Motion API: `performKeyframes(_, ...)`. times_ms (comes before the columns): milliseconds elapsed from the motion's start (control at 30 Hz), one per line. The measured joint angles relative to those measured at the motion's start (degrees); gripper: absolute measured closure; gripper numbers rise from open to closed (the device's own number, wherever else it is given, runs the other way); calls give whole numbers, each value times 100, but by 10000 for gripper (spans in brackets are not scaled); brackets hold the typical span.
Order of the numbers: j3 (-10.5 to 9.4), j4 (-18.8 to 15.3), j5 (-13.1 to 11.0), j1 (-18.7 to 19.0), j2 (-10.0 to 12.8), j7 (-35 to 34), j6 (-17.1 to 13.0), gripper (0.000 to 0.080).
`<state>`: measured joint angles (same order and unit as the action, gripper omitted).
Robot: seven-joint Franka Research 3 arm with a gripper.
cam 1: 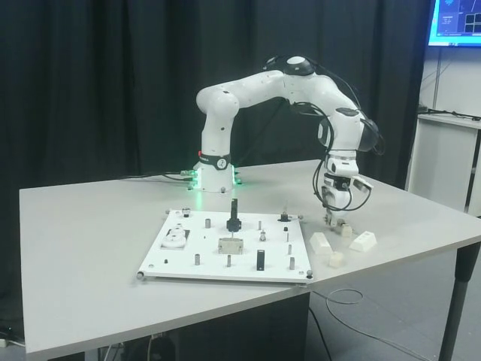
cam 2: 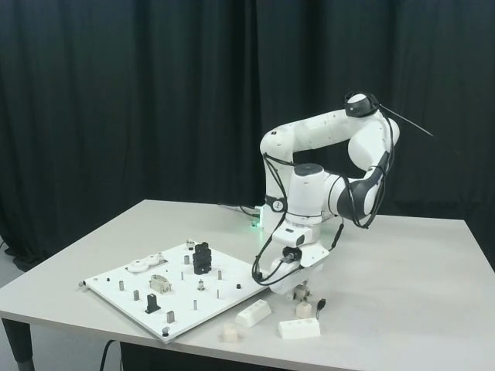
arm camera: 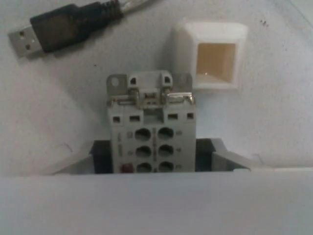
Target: Place waterproof.
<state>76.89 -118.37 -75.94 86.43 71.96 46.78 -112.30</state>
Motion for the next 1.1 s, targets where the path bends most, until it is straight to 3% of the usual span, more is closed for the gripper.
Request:
performKeyframes(300, -11, -4, 54, 4, 0, 55, -72, 486)
performKeyframes(333, -8, -5, 70, 4, 0, 55, -78, 316)
performKeyframes(367, -3, -5, 86, 4, 0, 55, -80, 316)
performKeyframes(400, 3, -6, 102, 4, 0, 55, -80, 86)
performKeyframes(533, 49, -8, 153, 4, -8, 55, -80, 86)
performKeyframes(567, 64, -9, 173, 4, -16, 55, -80, 24)
performKeyframes(1100, 386, -75, 338, 4, -145, 55, 79, 3)
